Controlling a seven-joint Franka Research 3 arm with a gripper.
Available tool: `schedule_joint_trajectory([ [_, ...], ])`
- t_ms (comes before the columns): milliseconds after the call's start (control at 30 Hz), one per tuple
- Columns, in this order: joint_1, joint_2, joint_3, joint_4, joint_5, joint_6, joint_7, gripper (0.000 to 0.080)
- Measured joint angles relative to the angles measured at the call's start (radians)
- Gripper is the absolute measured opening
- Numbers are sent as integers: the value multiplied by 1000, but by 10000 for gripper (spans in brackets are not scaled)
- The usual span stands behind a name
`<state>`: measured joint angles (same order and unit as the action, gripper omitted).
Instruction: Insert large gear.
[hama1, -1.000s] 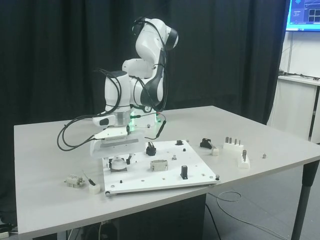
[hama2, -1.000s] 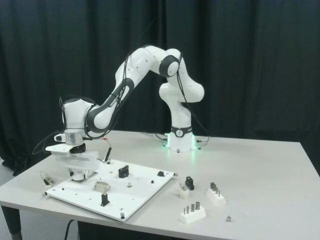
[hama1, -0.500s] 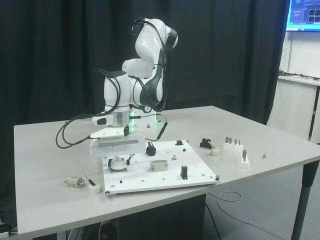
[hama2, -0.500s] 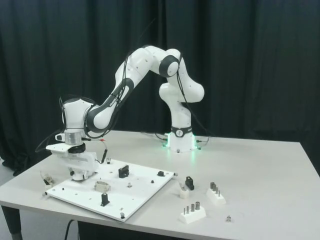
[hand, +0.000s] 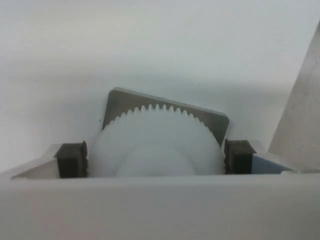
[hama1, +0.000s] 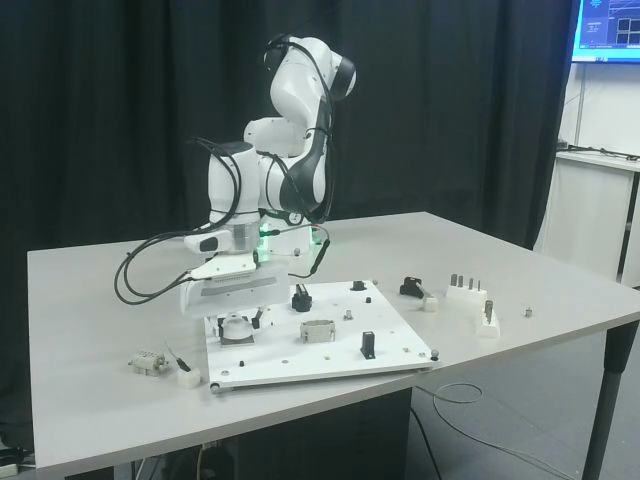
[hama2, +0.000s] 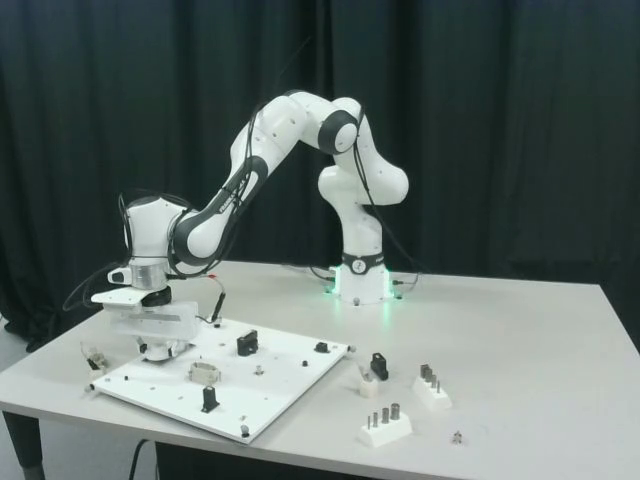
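The large white gear (hand: 157, 142) lies over a grey metal plate (hand: 210, 120) on the white assembly board (hama1: 330, 362), at the board's end farthest from the peg holders. My gripper (hand: 155, 157) reaches straight down onto it, and the two black pads (hand: 70, 159) press against the gear's toothed rim from opposite sides. In the room views the gripper (hama1: 237, 316) (hama2: 156, 343) stands low over the gear (hama1: 236, 325) (hama2: 157, 350), half hidden under the wide white wrist mount (hama1: 235, 288).
On the board stand black fixtures (hama1: 300, 298) (hama1: 368, 344) and a grey metal socket (hama1: 318, 329). White peg holders (hama1: 466, 289) (hama2: 385, 425) sit beside the board, with small loose parts (hama1: 147, 363) on its other side. A cable loops from the wrist (hama1: 135, 280).
The hand has twisted about its vertical axis above the gear, the wrist mount swinging and settling slightly lower. It stays over the same spot on the board.
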<state>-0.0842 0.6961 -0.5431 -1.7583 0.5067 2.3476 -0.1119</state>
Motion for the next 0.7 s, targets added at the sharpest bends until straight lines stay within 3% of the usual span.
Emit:
schedule_joint_trajectory([
  [500,-4,0,-4,-3,41,-1,170,596],
  [700,-4,0,-4,-3,41,0,169,596],
])
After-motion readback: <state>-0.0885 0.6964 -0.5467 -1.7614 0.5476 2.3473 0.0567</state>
